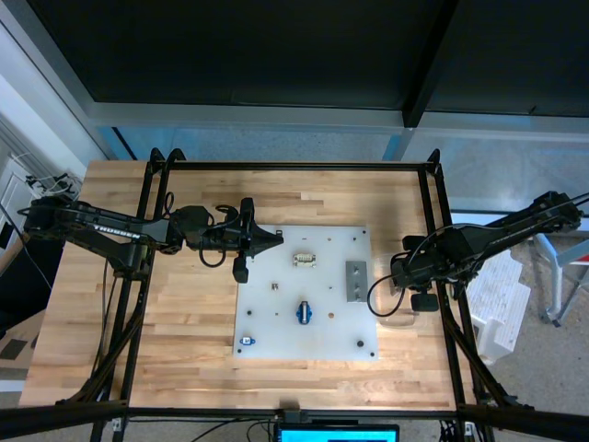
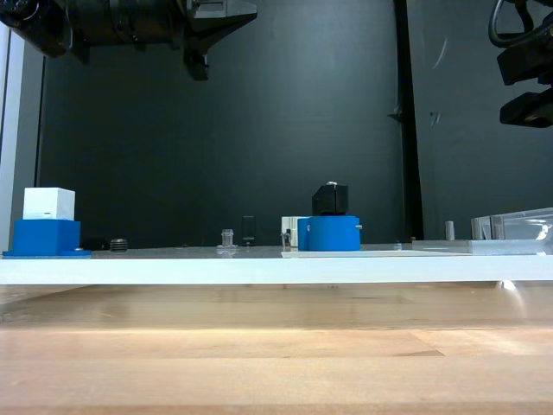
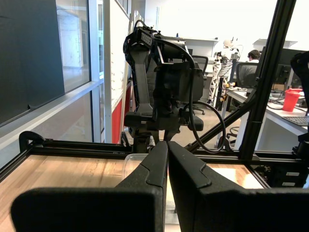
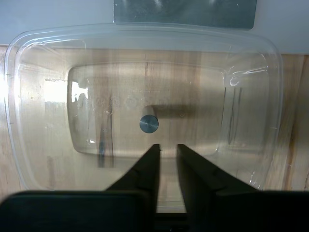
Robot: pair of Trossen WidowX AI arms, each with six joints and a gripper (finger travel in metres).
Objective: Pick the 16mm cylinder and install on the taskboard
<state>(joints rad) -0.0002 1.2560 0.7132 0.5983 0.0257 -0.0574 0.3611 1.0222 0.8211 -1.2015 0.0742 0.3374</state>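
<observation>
The 16mm cylinder (image 4: 148,123) is a small grey metal peg, standing on end on the floor of a clear plastic tray (image 4: 43,67). My right gripper (image 4: 167,146) hovers above the tray, just short of the peg, and it is open by a narrow gap with nothing in it. In the high view this gripper (image 1: 402,276) sits off the right edge of the white taskboard (image 1: 331,253). My left gripper (image 1: 274,239) hangs over the board's far left corner. Its fingers (image 3: 159,159) are pressed together and hold nothing.
The board carries a grey metal block (image 1: 355,280), a beige connector (image 1: 302,260), a blue fitting (image 1: 303,312) and a small blue connector (image 1: 246,342). The tray (image 1: 398,315) lies on the wooden table by the board's right edge. A black frame surrounds the table.
</observation>
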